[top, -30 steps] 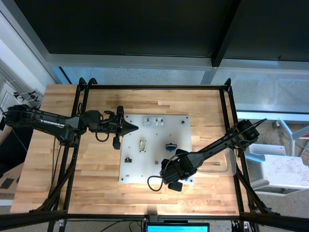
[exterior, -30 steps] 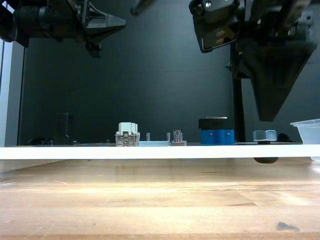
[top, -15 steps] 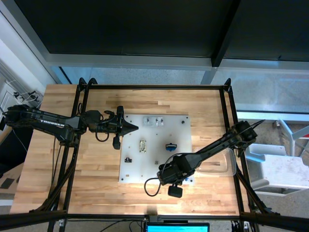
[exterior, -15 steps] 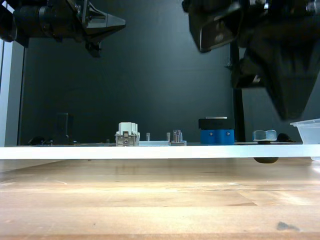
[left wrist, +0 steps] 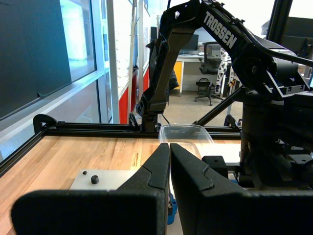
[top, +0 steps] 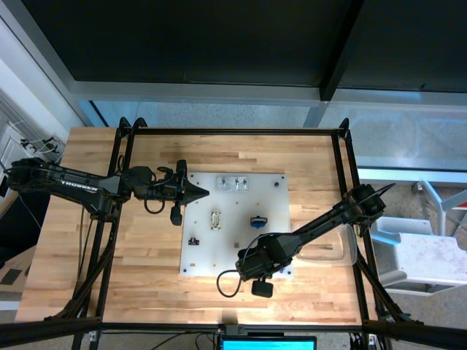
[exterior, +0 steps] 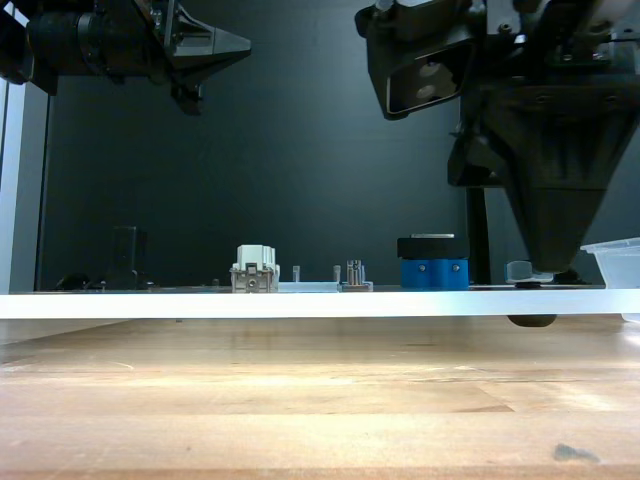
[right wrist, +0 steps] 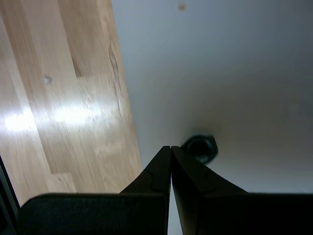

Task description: Unfasten the M12 fastener and place in the container

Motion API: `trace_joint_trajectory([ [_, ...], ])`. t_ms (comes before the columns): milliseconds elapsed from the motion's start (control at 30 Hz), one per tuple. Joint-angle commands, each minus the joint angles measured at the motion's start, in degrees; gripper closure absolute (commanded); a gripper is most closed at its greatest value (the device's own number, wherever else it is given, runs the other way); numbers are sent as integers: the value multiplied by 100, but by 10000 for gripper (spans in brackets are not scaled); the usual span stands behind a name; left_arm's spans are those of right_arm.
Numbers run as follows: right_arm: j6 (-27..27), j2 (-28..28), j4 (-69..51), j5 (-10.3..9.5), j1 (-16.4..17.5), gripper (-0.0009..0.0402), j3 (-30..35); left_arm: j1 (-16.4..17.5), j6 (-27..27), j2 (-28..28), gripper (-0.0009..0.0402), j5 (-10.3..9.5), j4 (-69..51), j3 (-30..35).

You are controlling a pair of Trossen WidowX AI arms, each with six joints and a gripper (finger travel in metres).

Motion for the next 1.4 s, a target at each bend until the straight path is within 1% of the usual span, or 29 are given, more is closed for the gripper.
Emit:
trace_joint_trajectory([
  [33,13,4,-20,7,-4,393,-4,2,0,2,393,2,0,2],
  [333,7,2,-140,24,-7,393,-4,0,0,2,393,2,0,2],
  [367,11,-9,-238,129,-7,393,-4,2,0,2,393,2,-2,2],
  [400,35,-33,-356,332,-7,393,-4,2,0,2,393,2,0,2],
  [433,105,-48,-481,551,-4,393,0,0,0,2,393,2,0,2],
  [500,442,-116,-734,1084,0,393,15,2,0,2,393,2,0,2],
  [533,627,-144,-817,1281,2,393,24,2,0,2,393,2,0,2],
  [567,728,-184,-870,1403,4,393,35,0,0,2,393,2,0,2],
  [600,761,-205,-890,1440,4,393,42,2,0,2,393,2,-2,2],
  [700,761,-260,-896,1440,11,393,61,0,0,2,393,2,0,2],
  [767,758,-260,-911,1331,15,393,87,0,0,2,393,2,0,2],
  [933,756,-262,-905,887,33,393,122,0,0,2,393,2,0,2],
  [1033,748,-262,-852,686,52,393,144,0,0,2,393,2,0,2],
  [1100,743,-262,-820,511,63,393,197,0,0,2,393,2,0,2],
  [1267,555,-264,-511,-52,92,393,297,2,0,2,393,2,0,2],
  [1333,542,-264,-387,-107,94,393,297,0,0,2,393,2,0,2],
  [1400,535,-264,-306,-105,101,393,278,2,0,2,393,2,0,2],
])
